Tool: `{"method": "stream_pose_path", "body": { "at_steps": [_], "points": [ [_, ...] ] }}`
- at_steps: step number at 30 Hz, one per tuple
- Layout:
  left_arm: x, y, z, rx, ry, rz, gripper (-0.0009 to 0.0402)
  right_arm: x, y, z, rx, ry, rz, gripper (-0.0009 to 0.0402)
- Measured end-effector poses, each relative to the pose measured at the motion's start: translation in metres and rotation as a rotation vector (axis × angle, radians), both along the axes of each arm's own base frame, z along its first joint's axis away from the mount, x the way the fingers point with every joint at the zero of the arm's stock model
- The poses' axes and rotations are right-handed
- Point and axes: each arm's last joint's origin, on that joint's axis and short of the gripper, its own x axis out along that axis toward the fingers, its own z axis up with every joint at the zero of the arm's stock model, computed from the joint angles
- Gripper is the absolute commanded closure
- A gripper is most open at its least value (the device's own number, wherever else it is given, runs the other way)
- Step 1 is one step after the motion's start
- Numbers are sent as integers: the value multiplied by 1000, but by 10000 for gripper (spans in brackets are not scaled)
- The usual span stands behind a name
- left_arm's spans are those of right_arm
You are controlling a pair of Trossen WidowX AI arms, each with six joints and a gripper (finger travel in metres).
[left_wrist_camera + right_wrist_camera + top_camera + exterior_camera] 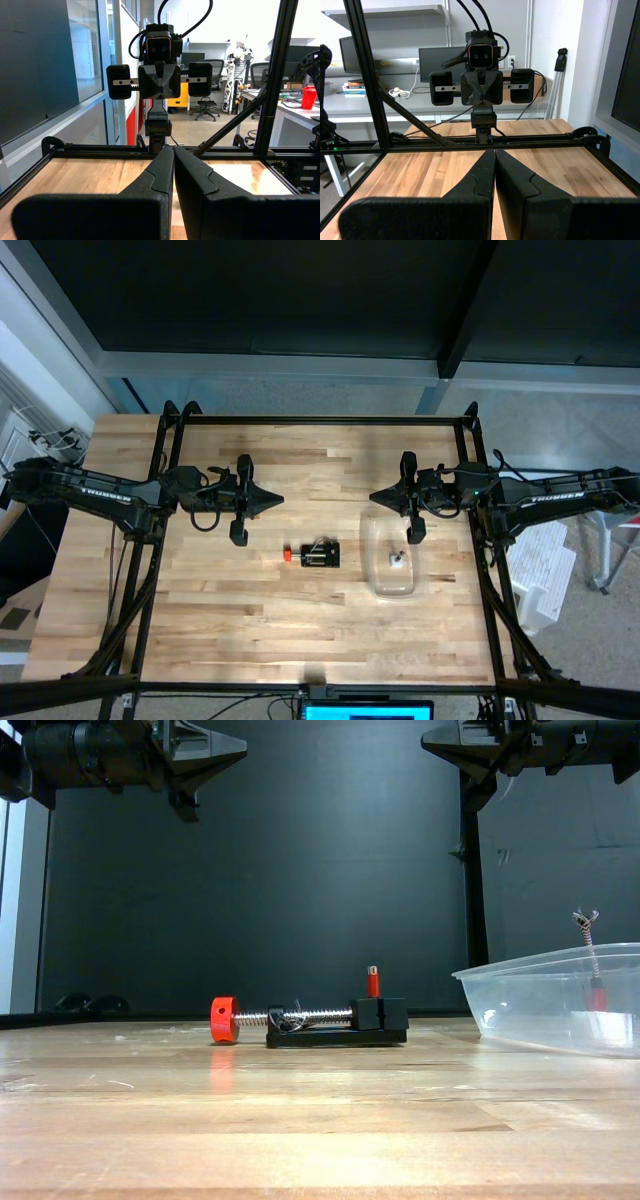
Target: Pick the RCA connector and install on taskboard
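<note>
Shows the taskboard (pixel 320 556) nearest, flat on the table (pixel 220 630), red piece pointing left, no plug fitted by the look of it. Finds the RCA connector (pixel 396 560) to the right of the taskboard, lying loose inside a clear tray (pixel 378 585) (touched by neither arm). Puts the left gripper (pixel 278 501) beyond the taskboard to its left, held high, fingers (pixel 164 167) pressed together on nothing. Puts the right gripper (pixel 373 498) beyond the taskboard to its right, equally high, fingers (pixel 485 170) likewise closed and empty. Looks like the very start, with picking, carrying and installing all left to do
</note>
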Motion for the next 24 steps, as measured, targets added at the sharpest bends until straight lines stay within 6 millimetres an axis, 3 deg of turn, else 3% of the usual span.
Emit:
{"method": "stream_pose_path", "body": {
  "at_steps": [15, 24],
  "points": [
    [0, 0, 0, 0, 0, 0, 393, 0, 2, -3, 26, 35, 56, 393],
    [0, 0, 0, 0, 0, 0, 393, -7, 3, 0, 28, 284, 39, 393]
  ]
}}
